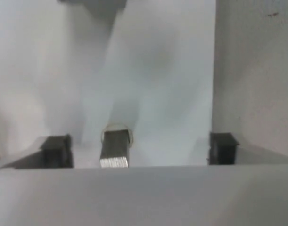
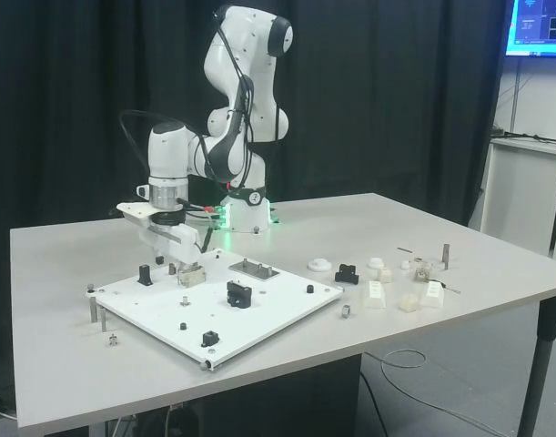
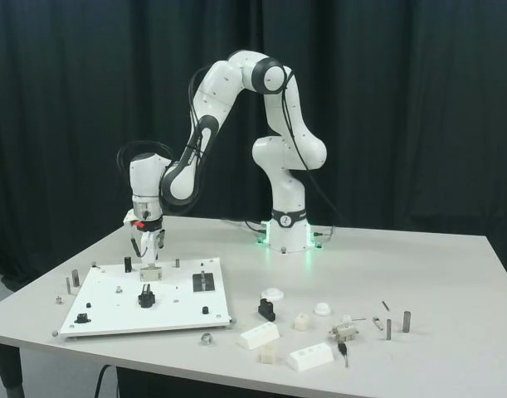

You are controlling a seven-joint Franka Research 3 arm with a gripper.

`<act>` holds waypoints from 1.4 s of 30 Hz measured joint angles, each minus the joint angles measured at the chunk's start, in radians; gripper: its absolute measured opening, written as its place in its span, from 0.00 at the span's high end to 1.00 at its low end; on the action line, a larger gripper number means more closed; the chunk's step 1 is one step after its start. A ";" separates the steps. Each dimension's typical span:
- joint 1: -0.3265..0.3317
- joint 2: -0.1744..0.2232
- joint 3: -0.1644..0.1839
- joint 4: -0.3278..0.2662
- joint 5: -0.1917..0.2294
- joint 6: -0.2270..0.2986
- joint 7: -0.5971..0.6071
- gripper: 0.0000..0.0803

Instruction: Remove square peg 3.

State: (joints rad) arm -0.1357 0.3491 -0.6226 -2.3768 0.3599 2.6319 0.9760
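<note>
In the wrist view, the gripper [image 1: 139, 149] is seen spread wide, its black pads [image 1: 56, 150] well clear of the grey square-section metal peg [image 1: 115, 149], which stands upright between them on the smooth white board [image 1: 172, 70]. The peg's socket is blurred.

Even overhead light brightens the grey worktop [image 2: 423, 237] before black curtains; the wrist view is soft, blurred, with shadow behind the grey square metal peg [image 1: 115, 149]
</note>
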 joint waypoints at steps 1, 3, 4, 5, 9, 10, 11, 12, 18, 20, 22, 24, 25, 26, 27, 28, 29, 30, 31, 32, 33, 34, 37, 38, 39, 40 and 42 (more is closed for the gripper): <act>0.000 0.002 0.000 0.000 0.010 0.005 0.000 0.14; 0.000 0.005 0.000 0.000 0.031 0.013 0.000 0.14; 0.000 0.006 0.000 0.000 0.039 0.016 0.000 0.37; 0.000 0.007 0.000 0.000 0.045 0.019 0.000 0.37; 0.000 0.009 0.000 0.000 0.062 0.026 0.000 0.37; 0.000 0.009 0.000 0.000 0.065 0.027 0.000 0.60; 0.000 0.009 0.003 0.001 0.068 0.028 0.000 0.60; 0.000 0.009 0.005 0.002 0.069 0.030 0.000 0.60; 0.002 0.010 0.014 0.004 0.068 0.036 -0.016 0.82; 0.002 0.010 0.014 0.005 0.068 0.037 -0.021 0.85; 0.002 0.010 0.014 0.004 0.068 0.037 -0.023 0.85; 0.002 0.010 0.014 0.004 0.068 0.037 -0.025 0.85; 0.002 0.010 0.014 0.004 0.068 0.038 -0.026 0.85; 0.002 0.010 0.014 0.004 0.068 0.038 -0.027 0.85; 0.002 0.010 0.014 0.004 0.068 0.038 -0.028 0.85; 0.002 0.010 0.014 0.004 0.068 0.038 -0.028 0.85; 0.002 0.010 0.014 0.004 0.068 0.038 -0.028 0.85; 0.002 0.010 0.013 0.004 0.068 0.038 -0.028 0.85; 0.002 0.010 0.013 0.004 0.068 0.038 -0.028 0.85; 0.002 0.010 0.013 0.004 0.068 0.038 -0.028 0.85; 0.002 0.010 0.013 0.004 0.067 0.039 -0.028 0.85; 0.002 0.010 0.013 0.004 0.067 0.039 -0.028 0.85; 0.002 0.010 0.013 0.005 0.066 0.039 -0.028 0.85; 0.002 0.010 0.013 0.005 0.066 0.039 -0.028 0.85; 0.002 0.010 0.013 0.005 0.065 0.039 -0.028 0.85; 0.002 0.010 0.013 0.005 0.065 0.039 -0.028 0.85; 0.002 0.009 0.013 0.005 0.065 0.039 -0.028 0.85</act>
State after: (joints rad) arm -0.1336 0.3585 -0.6098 -2.3718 0.4246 2.6712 0.9480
